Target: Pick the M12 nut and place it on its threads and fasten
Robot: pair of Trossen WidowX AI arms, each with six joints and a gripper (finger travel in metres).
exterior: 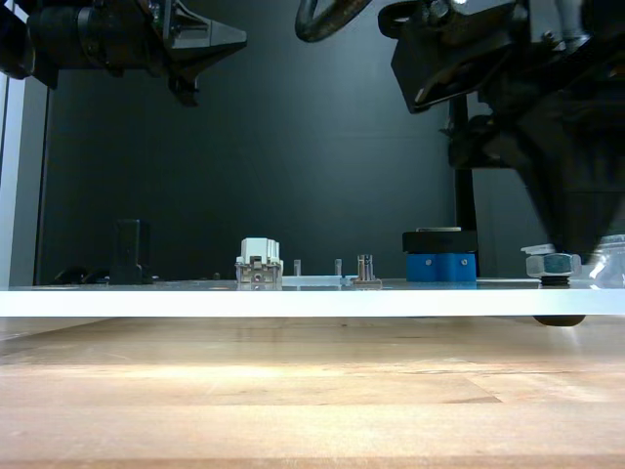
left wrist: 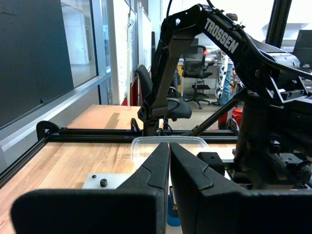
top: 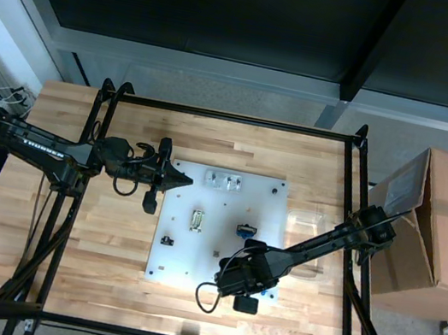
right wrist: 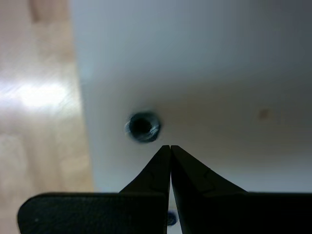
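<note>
Near right board (top: 182,256) edge: nut (exterior: 554,264) on stud (exterior: 555,281); right gripper (right wrist: 170,147) closed, empty, just above, likely for spinning. Left gripper (top: 187,181) closed, high over board's left edge.

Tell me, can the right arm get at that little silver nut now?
Probably yes: the right gripper hangs shut just above the nut, which sits on its stud with nothing between. The left gripper, shut, hovers at the board's far left edge.

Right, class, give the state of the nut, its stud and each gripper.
M12 nut: on its stud, free of both grippers.
Stud: upright, a black sliver showing under the nut.
Right gripper: shut, empty, just above the nut.
Left gripper: shut, empty, raised over the board's left edge.
</note>
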